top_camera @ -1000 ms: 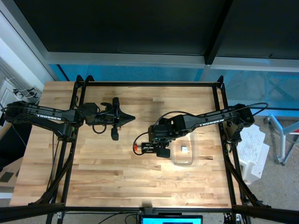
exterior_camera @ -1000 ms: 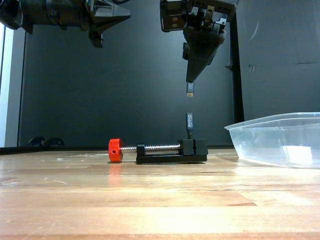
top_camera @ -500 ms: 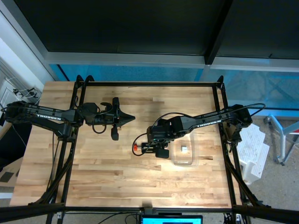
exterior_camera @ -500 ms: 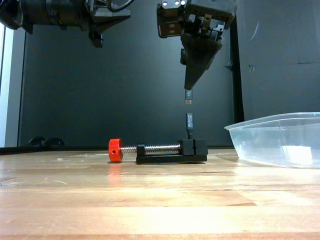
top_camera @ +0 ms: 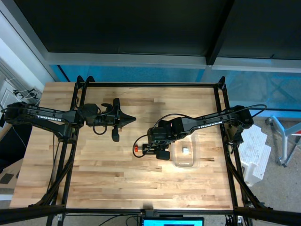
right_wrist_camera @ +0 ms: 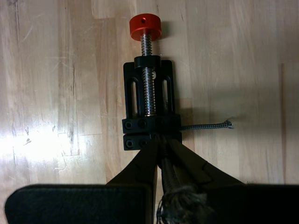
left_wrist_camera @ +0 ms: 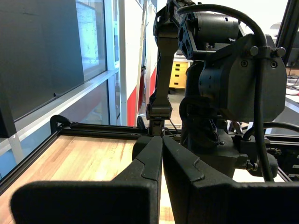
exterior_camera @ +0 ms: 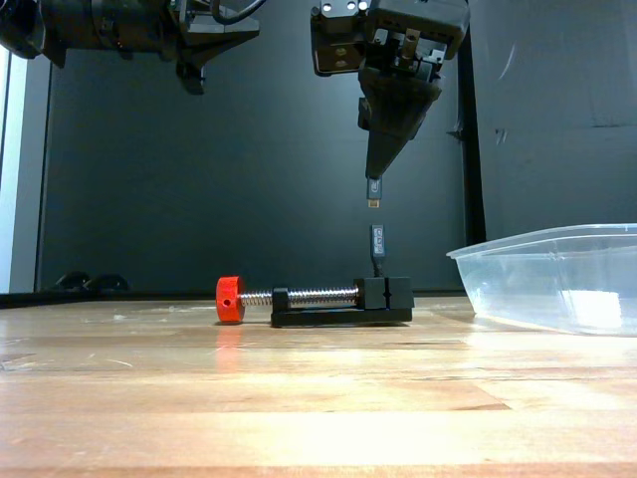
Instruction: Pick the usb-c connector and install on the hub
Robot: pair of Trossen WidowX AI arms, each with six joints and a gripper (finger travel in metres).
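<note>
The left gripper (left_wrist_camera: 162, 142) hangs parked well off to the side of the work, its fingers pressed together on nothing.

The right gripper (exterior_camera: 375, 171) points straight down with its fingers pinched onto the usb-c connector (exterior_camera: 374, 192), a tiny dark stub with a pale tip poking out below the fingertips. The step in hand looks like the alignment before insertion. The hub (exterior_camera: 338, 309) lies on the tabletop (exterior_camera: 299, 398) directly beneath this gripper, and a clear gap separates plug from target. Its orange-red knob (exterior_camera: 229, 299) sits out to the side on a threaded screw. A small upright piece (exterior_camera: 377, 242) stands in the black block, just under the connector.

The next move calls for a straight, slow descent that keeps the plug square over that piece. A clear tray (exterior_camera: 557, 274) sits beyond the gripper's far side.
</note>
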